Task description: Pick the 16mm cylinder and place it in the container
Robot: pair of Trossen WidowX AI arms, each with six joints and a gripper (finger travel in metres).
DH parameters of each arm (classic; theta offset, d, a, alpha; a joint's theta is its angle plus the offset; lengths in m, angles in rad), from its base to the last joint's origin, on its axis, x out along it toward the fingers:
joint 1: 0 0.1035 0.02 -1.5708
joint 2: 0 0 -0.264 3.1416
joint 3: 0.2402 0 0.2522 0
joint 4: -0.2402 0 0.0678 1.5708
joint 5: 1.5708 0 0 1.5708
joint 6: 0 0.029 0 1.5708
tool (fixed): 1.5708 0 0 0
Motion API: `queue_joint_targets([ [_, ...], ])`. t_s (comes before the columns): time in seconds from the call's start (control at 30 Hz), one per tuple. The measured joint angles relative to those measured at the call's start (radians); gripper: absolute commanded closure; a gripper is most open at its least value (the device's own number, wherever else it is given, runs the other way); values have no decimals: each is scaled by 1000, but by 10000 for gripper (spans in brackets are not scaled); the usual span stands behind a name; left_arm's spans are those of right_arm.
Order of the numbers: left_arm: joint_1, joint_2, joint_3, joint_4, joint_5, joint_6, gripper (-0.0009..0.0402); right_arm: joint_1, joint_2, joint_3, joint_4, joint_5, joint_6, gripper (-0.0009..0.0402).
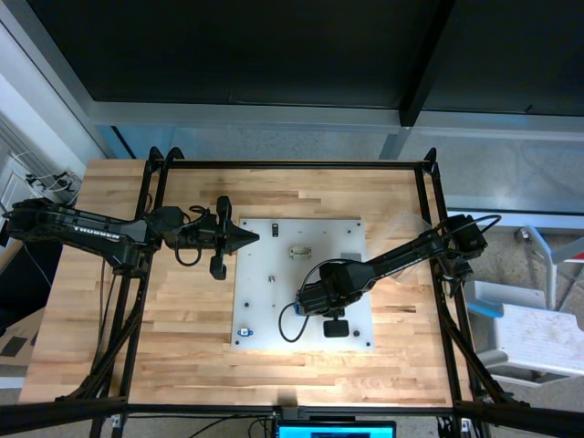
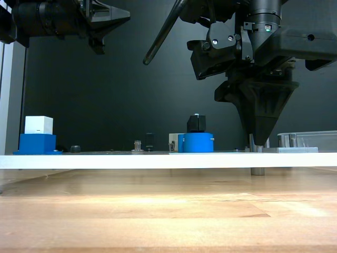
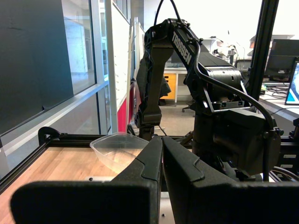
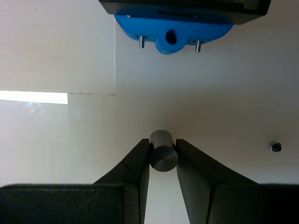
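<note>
**Status: Right Gripper Clamped on the 16mm Cylinder at the Board Surface**

The right gripper [image 4: 163, 146] pointed straight down over the white task board [image 1: 274, 306], in its near right area. In the right wrist view, both fingers [image 4: 138, 161] pressed against opposite sides of the 16mm cylinder [image 4: 163, 155], with no gap visible on either side. The cylinder stood upright between the fingertips, its flat round top facing the camera. In the low view, the fingertips sat at the level of the board surface. A blue part [image 4: 172, 29] lay on the board beyond the cylinder, well apart from it. A small hex nut [image 4: 275, 147] lay on the board to one side.

The left gripper [image 1: 248, 236] hung well above the table [image 1: 164, 319] at the left edge of the board, pointing level toward the right arm. Its fingers were pressed together and held nothing.

The container [image 3: 117, 148] stood on the wooden table beyond the far right corner of the board, near the base of the right arm. It sat well apart from both grippers.
</note>
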Motion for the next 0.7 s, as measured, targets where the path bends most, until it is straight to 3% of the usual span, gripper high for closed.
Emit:
queue_joint_targets([
  [0.7,0,0,0,0,0,0,393,0,-52,23,-33,0,1,362],
])
